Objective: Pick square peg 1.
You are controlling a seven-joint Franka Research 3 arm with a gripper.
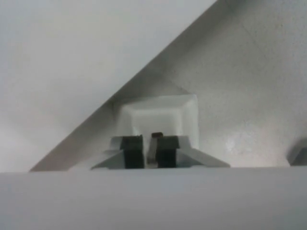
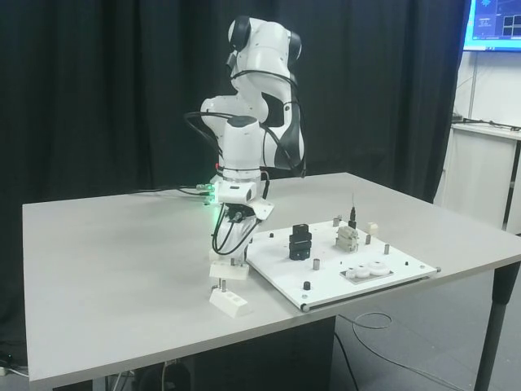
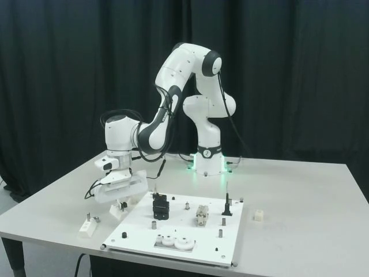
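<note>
Black curtains hang behind a grey table (image 2: 106,244), with the white Franka arm (image 3: 173,98) bolted near its far edge, a green glow showing at the base.

White board (image 2: 342,277) lies flat near the table's front edge. On it: a black block (image 2: 299,243), a white fixture (image 2: 348,237), a thin upright black post (image 2: 353,213), white gears (image 2: 368,273) close to the board's front edge, several short dark studs. A small white cube (image 3: 259,216) sits on the table off the board's far side from the arm's tool.

Small white holder block (image 2: 229,301) rests on the bare table just off the board's corner, close to the table's front edge. A small peg (image 3: 87,217) stands upright in it in the second room view.

Arm is folded over and down, wrist aimed at the table. Gripper (image 2: 218,285) hangs directly above the holder block, slightly clear of it in the first room view. In the wrist view the two dark fingertips (image 1: 132,152) stand almost together, clenched on a slim grey piece between them, the square peg (image 1: 152,154), with a small dark cap at its end. A white block (image 1: 158,117) lies beyond the fingertips, and the board's straight edge runs diagonally past it. Whether the peg's lower end is free of the holder block I cannot tell from either room view.
</note>
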